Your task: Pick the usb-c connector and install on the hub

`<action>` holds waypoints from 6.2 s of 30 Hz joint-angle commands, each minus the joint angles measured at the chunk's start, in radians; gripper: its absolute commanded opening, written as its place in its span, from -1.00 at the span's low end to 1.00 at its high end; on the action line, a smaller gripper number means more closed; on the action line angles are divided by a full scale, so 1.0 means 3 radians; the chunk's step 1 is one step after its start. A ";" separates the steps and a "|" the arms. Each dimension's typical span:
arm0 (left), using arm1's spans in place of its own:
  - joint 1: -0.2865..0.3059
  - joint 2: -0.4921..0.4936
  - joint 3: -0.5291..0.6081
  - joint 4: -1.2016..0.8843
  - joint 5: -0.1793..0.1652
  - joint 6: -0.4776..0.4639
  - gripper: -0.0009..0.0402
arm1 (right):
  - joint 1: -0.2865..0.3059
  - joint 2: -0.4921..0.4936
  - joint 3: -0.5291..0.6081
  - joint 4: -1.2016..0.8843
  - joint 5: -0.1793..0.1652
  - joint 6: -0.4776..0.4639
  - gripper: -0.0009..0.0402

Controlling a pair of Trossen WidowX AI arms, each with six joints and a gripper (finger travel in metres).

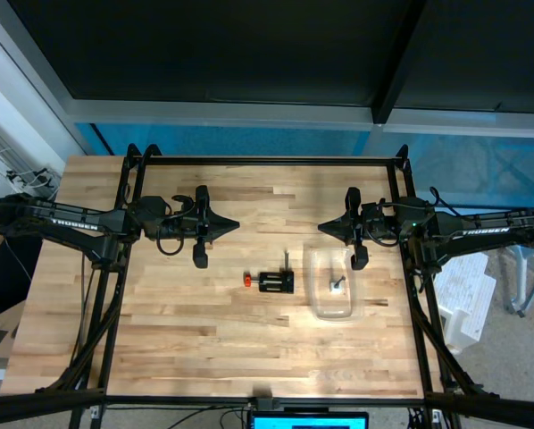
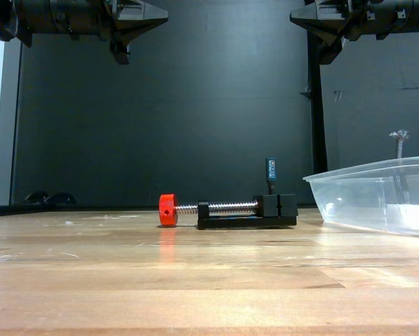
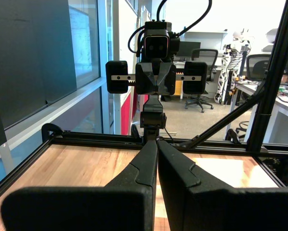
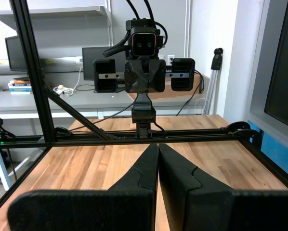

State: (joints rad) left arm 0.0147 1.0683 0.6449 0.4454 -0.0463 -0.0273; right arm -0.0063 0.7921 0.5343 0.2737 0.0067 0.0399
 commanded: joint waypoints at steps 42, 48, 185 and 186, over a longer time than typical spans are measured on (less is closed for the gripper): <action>0.0001 0.0000 0.0001 0.0001 0.0001 0.0001 -0.96 | 0.0121 0.0024 0.0624 -0.2598 0.0014 0.0375 -0.96; 0.0000 0.0000 0.0001 0.0001 0.0001 0.0001 -0.96 | 0.0153 0.0112 0.0830 -0.3212 0.0008 0.0427 -0.96; 0.0000 0.0000 0.0001 0.0003 0.0001 0.0001 -0.96 | 0.1253 0.1984 0.0731 -0.3122 0.0504 0.1212 -0.95; 0.0001 0.0000 0.0001 0.0001 0.0001 0.0001 -0.96 | 0.1251 0.1984 0.0731 -0.3122 0.0504 0.1212 -0.94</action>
State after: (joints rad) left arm 0.0147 1.0683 0.6449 0.4458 -0.0463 -0.0273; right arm 0.3691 1.3876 0.7532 -0.6640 0.1577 0.4030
